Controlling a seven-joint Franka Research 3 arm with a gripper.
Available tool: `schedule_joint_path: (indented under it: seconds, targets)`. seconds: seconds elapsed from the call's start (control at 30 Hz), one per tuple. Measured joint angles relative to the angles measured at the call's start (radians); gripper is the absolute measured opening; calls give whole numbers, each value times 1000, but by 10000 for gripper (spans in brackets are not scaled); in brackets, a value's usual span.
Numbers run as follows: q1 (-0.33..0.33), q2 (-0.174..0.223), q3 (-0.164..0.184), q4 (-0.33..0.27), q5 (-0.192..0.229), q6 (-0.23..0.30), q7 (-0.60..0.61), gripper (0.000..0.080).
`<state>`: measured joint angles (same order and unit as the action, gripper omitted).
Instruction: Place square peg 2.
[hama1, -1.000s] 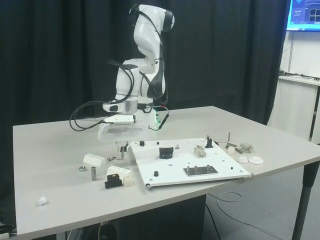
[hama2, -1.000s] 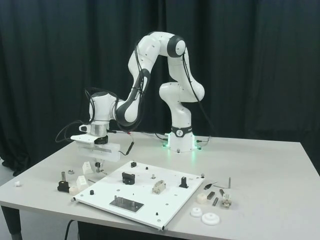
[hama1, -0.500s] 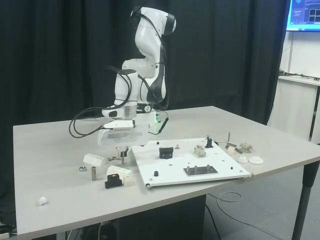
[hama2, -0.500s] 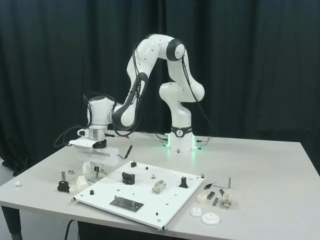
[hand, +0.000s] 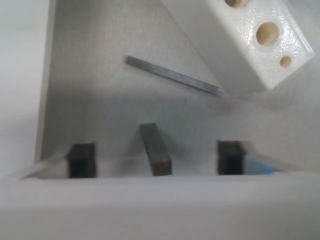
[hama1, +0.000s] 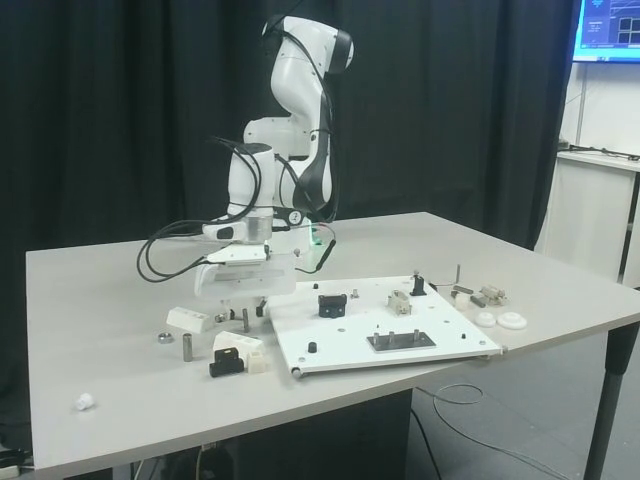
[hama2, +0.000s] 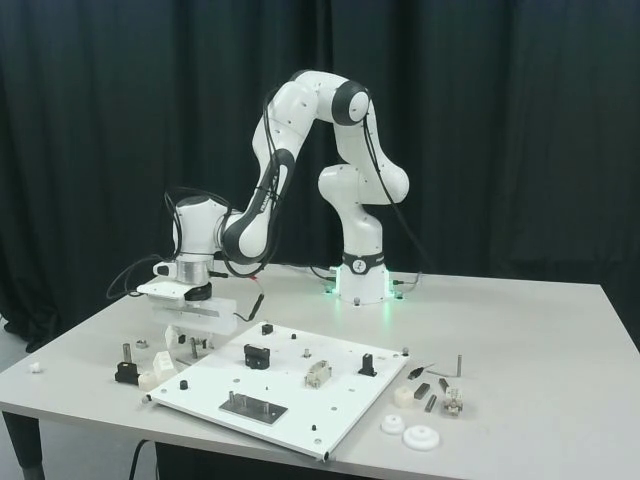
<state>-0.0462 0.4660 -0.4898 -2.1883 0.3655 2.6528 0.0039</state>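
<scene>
The square peg (hand: 155, 150), a short dark bar, stands upright on the grey table midway between my two dark fingers (hand: 82, 160), touching neither. My gripper (hand: 156, 159) is open and hangs low over the table, just off the white board's left edge (hama1: 285, 330), and it also shows under the white hand (hama1: 246, 312) (hama2: 188, 345). In the room views the peg is too small to make out beneath the hand.
A white block with holes (hand: 250, 40) (hama1: 188, 318) lies close beside the gripper. A thin grey bar (hand: 172, 75) lies flat on the table between them. The white board (hama2: 330, 400) carries black fixtures. Small black and white parts (hama1: 238, 352) lie in front of the gripper.
The hand has shifted toward the table's front edge and sits lower in both room views. Its wrist link now stands more upright.
</scene>
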Motion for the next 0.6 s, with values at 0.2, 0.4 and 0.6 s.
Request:
schedule_joint_path:
  seconds: [0.2,0.4,0.6]
  targets:
    - [0,0,-2,6,0,-4,-2,473]
    - [0,-4,-5,21,0,-27,-3,783]
    - [0,-13,-8,37,0,-61,-6,796]
